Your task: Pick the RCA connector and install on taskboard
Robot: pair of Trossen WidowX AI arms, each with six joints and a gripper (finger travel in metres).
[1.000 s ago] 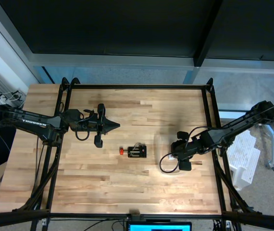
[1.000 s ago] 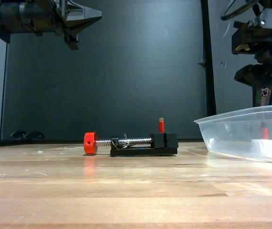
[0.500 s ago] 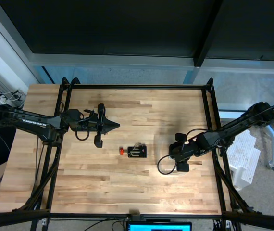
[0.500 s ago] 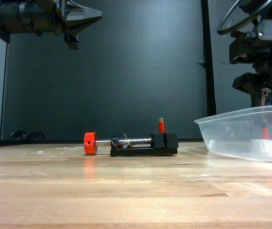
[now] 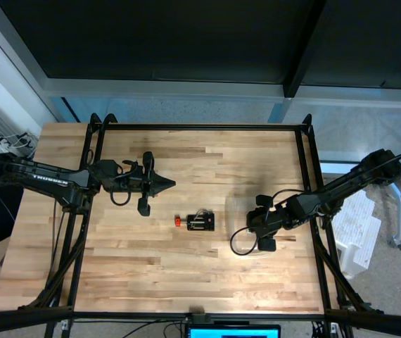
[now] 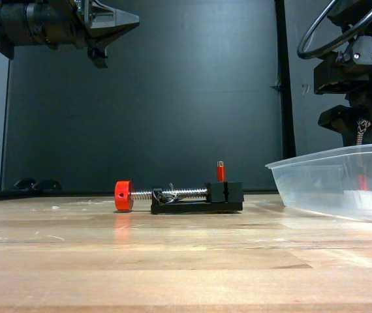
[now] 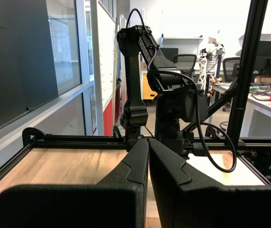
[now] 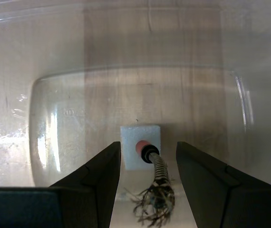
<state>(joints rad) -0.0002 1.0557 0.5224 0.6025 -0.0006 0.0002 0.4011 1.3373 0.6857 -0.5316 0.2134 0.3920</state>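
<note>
The taskboard [image 5: 202, 222] is a small black block with a red knob [image 6: 123, 195] and a spring, lying mid-table [image 6: 196, 199]. The RCA connector [image 8: 147, 154] sits in a white foam square with a braided metal tail, on the floor of the clear tray [image 6: 329, 179]. My right gripper [image 8: 148, 152] hangs open straight above it, one finger on each side of the foam square, not touching. In the high view it [image 5: 260, 229] is over the tray. My left gripper [image 5: 169, 184] is shut, held high at the left [image 6: 130, 25], with nothing in it [image 7: 148, 156].
The clear tray's walls [image 8: 54, 95] surround the connector on all sides. A black frame rail [image 5: 200, 127] runs around the table. The right arm's cable loop [image 5: 239, 243] hangs beside the tray.
My right gripper has come down a little toward the tray and shifted slightly left. The left arm and the taskboard have not moved.
</note>
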